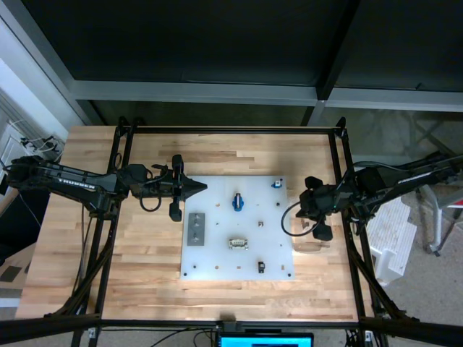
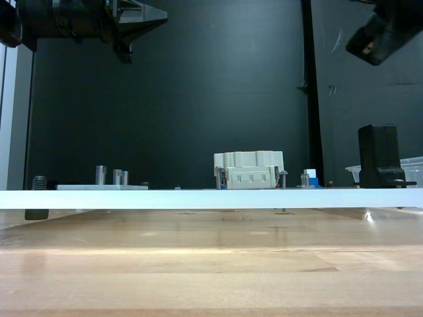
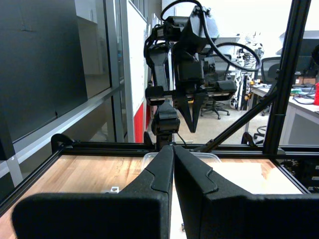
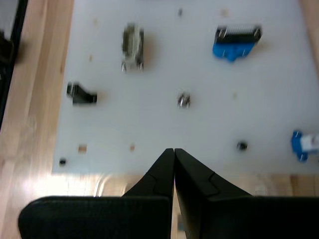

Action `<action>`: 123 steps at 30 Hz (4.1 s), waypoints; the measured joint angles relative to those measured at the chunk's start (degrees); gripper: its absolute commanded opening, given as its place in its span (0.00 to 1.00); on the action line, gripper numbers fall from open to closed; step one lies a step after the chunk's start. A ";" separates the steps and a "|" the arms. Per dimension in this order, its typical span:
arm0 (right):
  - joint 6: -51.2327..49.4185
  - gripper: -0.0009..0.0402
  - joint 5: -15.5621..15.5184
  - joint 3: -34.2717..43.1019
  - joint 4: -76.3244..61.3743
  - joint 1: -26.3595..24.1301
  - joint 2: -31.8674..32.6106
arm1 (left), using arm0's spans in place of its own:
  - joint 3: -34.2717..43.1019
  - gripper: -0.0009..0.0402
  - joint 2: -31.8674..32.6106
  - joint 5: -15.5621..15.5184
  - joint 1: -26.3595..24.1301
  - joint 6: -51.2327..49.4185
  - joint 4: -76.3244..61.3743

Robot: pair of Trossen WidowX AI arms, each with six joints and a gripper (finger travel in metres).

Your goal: Pick the 16mm bar and install on taskboard

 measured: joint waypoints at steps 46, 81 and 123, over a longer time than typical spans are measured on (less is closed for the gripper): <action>23.78 0.51 0.33 0.00 -13.86 24.74 11.98 | 0.00 0.02 0.00 0.00 0.00 -0.02 0.00; 24.06 0.56 1.46 -4.33 -7.19 27.50 17.51 | 0.00 0.02 0.00 0.00 0.00 -0.02 0.00; 21.29 0.56 1.86 -7.98 -1.60 29.20 19.32 | 0.00 0.02 0.00 0.00 0.00 -0.02 0.00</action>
